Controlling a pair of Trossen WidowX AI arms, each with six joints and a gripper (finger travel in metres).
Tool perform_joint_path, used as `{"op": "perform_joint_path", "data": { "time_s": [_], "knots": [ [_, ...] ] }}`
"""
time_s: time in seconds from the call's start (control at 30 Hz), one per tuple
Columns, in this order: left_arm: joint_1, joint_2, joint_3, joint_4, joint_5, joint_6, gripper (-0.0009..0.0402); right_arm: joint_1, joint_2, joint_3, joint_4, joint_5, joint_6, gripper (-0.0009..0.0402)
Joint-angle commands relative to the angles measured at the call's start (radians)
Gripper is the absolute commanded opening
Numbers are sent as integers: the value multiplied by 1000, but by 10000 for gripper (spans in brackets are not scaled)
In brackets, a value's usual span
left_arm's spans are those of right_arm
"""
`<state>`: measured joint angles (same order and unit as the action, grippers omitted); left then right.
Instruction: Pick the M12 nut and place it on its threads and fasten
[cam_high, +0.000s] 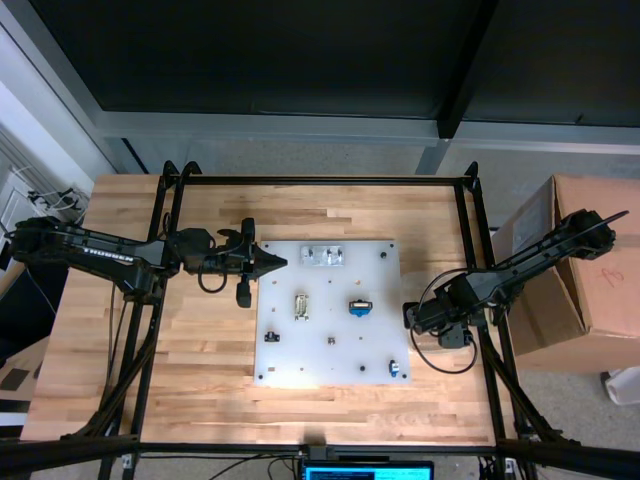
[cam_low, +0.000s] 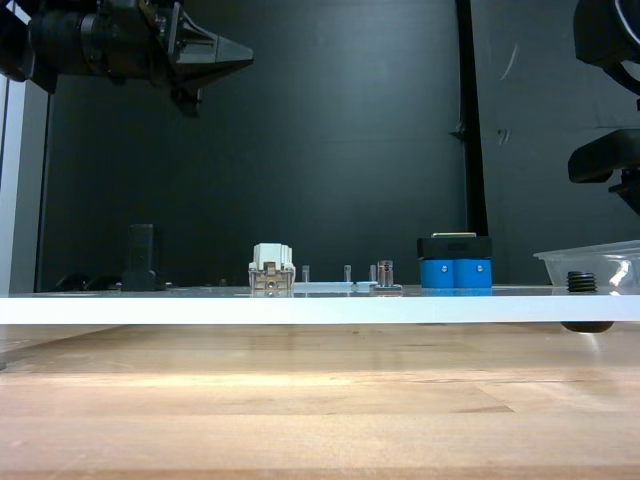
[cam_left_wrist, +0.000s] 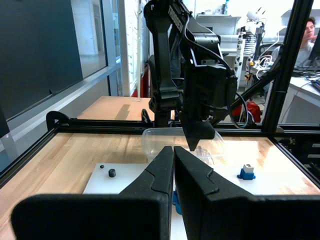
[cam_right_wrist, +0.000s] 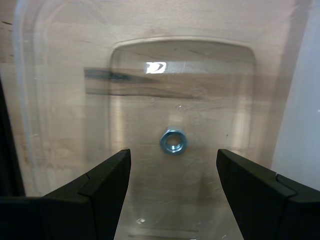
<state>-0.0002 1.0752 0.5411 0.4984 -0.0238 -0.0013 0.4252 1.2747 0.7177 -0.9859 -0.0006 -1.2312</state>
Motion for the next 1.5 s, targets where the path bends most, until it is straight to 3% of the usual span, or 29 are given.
{"op": "perform_joint_path", "data": {
  "time_s": [0.03,0.17,0.3,0.8,1.2,1.5],
  "knots": [
    [0,0,0,0,0,0,0,0,7,-7,10,5,-101,240],
    [0,0,0,0,0,0,0,0,11,-24,25,20,-278,240],
    [0,0,0,0,0,0,0,-1,11,-55,87,37,-344,240],
    [0,0,0,-1,0,0,0,-2,48,-106,170,34,-407,238],
    [0,0,0,0,0,0,0,-2,56,-108,196,34,-409,194],
    [0,0,0,0,0,0,0,-2,56,-109,203,27,-401,191]
  ]
}}
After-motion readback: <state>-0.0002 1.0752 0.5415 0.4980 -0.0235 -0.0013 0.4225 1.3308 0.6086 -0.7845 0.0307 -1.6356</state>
